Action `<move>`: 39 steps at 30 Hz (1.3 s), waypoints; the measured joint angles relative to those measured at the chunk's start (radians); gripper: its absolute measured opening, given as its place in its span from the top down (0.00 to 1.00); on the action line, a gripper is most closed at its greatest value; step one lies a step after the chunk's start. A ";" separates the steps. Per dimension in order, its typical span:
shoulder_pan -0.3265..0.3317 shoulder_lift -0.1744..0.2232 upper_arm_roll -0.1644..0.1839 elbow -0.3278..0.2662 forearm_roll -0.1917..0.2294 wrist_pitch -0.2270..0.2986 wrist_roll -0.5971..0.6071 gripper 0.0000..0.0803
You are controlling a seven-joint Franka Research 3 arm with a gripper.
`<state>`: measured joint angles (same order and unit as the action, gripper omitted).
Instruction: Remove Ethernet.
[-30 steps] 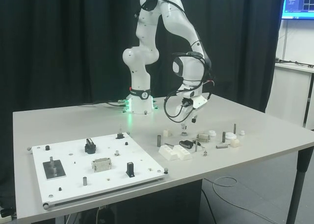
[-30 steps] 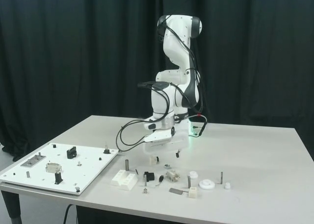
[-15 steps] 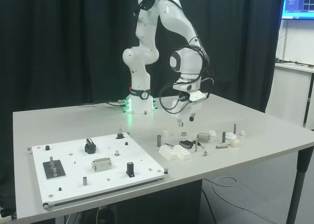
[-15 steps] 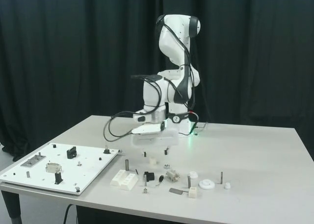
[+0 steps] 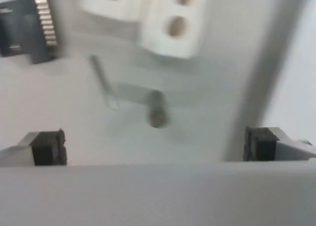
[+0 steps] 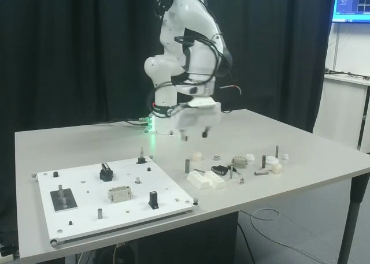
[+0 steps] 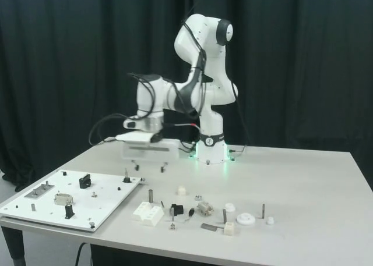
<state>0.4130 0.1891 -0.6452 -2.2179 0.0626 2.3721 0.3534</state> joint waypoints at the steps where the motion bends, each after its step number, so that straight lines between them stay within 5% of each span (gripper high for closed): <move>1: -0.002 0.000 -0.013 0.008 0.000 -0.010 0.014 0.00; 10: -0.043 0.000 -0.081 0.063 0.000 -0.073 0.123 0.00; 26: -0.173 0.040 -0.092 0.101 0.006 -0.091 0.345 0.00; 39: -0.262 0.070 -0.092 0.131 0.106 -0.087 0.540 0.00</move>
<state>0.1510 0.2589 -0.7371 -2.0867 0.1684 2.2847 0.8931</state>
